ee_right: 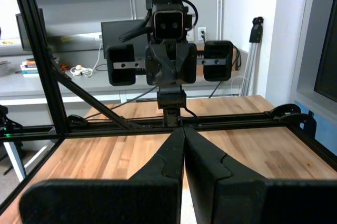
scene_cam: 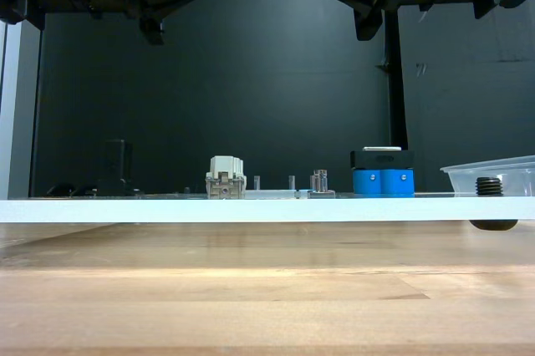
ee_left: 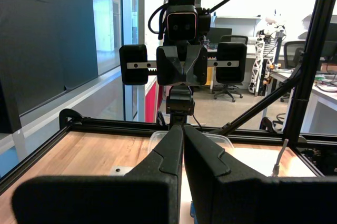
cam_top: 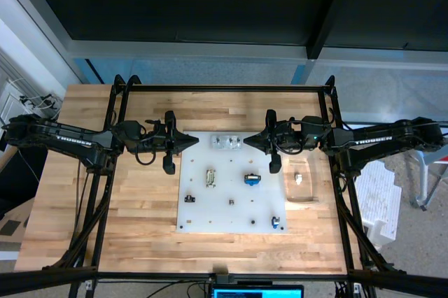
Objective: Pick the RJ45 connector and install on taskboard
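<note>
Left gripper [cam_top: 194, 142] hangs clenched and empty over the white board's [cam_top: 210, 210] 10 o'clock corner. The right gripper [cam_top: 248, 142] is likewise clenched on nothing at 12 o'clock. At the 5 o'clock jack [cam_top: 277, 223] I cannot tell whether the connector is seated, or how it lies. The 3 o'clock tray [cam_top: 302, 202] shows only its white block [cam_top: 299, 178], so pickup seems done.

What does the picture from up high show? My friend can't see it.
The left gripper and right gripper, black and shut, point tip to tip above a white board on a wooden table. A clear tray holding a pale block sits right of the board.
</note>
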Controlling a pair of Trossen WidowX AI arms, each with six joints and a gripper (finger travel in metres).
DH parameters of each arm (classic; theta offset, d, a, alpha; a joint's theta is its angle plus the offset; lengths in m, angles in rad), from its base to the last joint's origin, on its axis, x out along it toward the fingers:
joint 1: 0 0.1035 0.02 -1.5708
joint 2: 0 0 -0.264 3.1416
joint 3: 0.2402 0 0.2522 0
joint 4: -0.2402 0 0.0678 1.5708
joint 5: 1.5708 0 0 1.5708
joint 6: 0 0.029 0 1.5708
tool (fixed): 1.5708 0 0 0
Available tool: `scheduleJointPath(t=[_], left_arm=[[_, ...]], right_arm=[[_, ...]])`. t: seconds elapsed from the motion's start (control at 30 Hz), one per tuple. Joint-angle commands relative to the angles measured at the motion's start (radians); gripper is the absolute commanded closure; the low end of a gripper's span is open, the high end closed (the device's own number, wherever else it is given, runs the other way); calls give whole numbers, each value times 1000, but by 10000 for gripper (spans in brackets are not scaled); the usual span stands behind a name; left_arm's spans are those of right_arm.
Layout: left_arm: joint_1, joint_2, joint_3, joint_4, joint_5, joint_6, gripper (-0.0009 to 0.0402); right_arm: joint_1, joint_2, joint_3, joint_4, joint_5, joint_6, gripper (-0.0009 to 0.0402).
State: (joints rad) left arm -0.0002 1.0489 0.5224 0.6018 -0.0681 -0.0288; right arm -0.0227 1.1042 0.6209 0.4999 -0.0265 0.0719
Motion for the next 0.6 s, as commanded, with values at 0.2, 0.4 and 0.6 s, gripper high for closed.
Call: scheduleJointPath(t=[0.2, 0.4, 0.6], left_arm=[[0, 0, 0, 0, 0, 0, 393], [0, 0, 0, 0, 0, 0, 393], [0, 0, 0, 0, 0, 0, 393]], right_arm=[[1, 1, -9, 51, 0, 2, 393], [2, 1, -9, 48, 0, 2, 393], [2, 1, -9, 42, -1, 1, 393]])
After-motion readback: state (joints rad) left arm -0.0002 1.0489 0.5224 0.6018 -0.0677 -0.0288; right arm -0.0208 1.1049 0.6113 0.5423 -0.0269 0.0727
